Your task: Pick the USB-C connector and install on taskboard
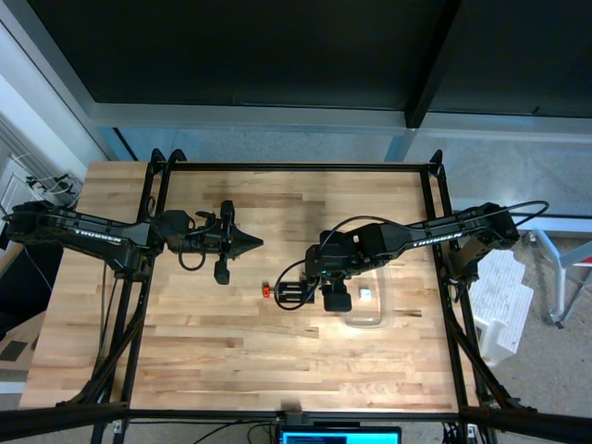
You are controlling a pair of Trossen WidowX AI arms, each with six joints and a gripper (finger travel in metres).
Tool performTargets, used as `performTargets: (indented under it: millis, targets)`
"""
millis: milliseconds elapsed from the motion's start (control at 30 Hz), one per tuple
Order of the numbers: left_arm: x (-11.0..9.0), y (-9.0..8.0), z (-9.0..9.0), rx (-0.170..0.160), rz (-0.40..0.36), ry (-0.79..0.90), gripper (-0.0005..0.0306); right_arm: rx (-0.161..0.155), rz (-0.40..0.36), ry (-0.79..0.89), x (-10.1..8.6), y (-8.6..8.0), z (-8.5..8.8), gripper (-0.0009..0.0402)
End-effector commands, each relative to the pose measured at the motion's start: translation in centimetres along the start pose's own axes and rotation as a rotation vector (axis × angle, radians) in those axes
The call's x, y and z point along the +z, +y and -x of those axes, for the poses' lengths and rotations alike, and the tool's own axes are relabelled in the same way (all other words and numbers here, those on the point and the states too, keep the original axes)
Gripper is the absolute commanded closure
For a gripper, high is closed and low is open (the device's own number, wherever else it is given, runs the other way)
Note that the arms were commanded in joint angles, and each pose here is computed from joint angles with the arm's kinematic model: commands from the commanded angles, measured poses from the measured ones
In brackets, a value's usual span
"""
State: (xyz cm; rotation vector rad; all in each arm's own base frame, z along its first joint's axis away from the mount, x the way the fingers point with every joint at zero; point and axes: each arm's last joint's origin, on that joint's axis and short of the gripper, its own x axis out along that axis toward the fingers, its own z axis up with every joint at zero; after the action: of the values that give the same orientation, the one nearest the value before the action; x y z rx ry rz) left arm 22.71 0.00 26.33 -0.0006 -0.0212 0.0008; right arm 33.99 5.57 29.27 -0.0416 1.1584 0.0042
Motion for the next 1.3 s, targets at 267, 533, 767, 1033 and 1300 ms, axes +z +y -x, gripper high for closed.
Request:
performTargets:
  millis: [267, 533, 767, 1033, 1300]
  targets:
    - [0.0, 0.0, 0.0, 0.000, 0.000, 0.000, 0.0300, 0.000, 0.004, -0.009, 0.0, -0.1, 0.3, 0.0212]
    - [0.0, 0.0, 0.0, 0.000, 0.000, 0.000, 0.0300, -0.008, -0.008, -0.076, -1.2, -1.5, 2.9, 0.0289]
    - [0.0, 0.0, 0.0, 0.000, 0.000, 0.000, 0.0300, -0.012, 0.004, -0.170, -2.7, -2.4, 4.5, 0.0391]
    - [0.0, 0.0, 0.0, 0.000, 0.000, 0.000, 0.0300, 0.027, -0.017, -0.248, -5.0, -3.6, 5.5, 0.0395]
    - [0.0, 0.0, 0.0, 0.000, 0.000, 0.000, 0.0300, 0.010, -0.029, -0.417, -6.9, -4.5, 6.6, 0.0394]
